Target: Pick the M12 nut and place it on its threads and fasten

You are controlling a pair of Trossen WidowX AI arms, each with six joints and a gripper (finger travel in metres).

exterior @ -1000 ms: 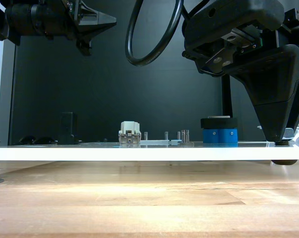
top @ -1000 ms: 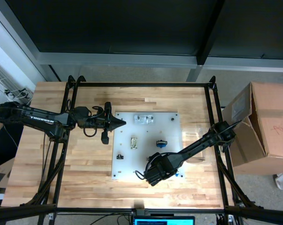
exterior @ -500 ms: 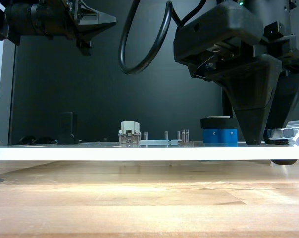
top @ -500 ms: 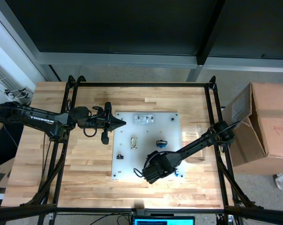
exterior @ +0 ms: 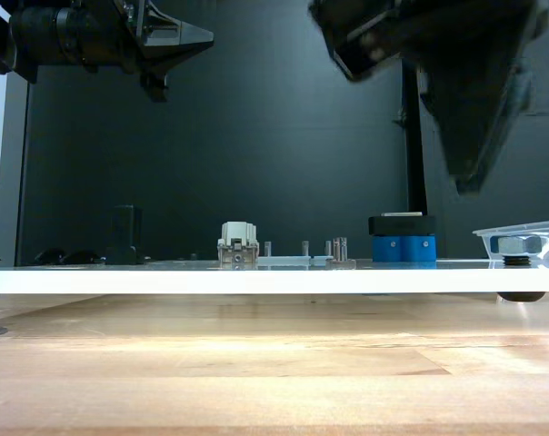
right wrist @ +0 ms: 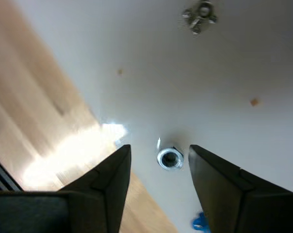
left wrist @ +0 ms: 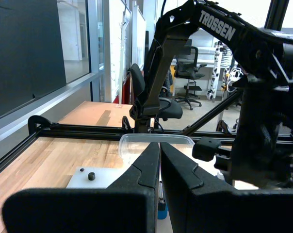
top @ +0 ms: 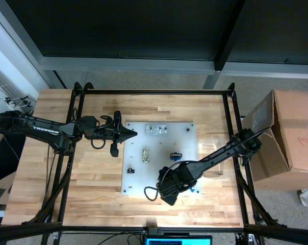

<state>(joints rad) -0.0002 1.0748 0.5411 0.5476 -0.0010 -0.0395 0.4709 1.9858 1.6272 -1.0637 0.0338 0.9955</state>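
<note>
Finds M12 nut (exterior: pixel 520 244) atop its stud (exterior: pixel 518 261), well below right gripper (right wrist: pixel 158 149), jaws spread; left gripper (top: pixel 132 133) over board (top: pixel 138 173) far-left edge, jaws pressed together.

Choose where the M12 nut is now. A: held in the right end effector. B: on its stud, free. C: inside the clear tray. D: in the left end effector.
B: the M12 nut sits on its stud on the white board, free beneath the open right end effector; the left end effector, shut, hangs by the board's far left corner.
</note>
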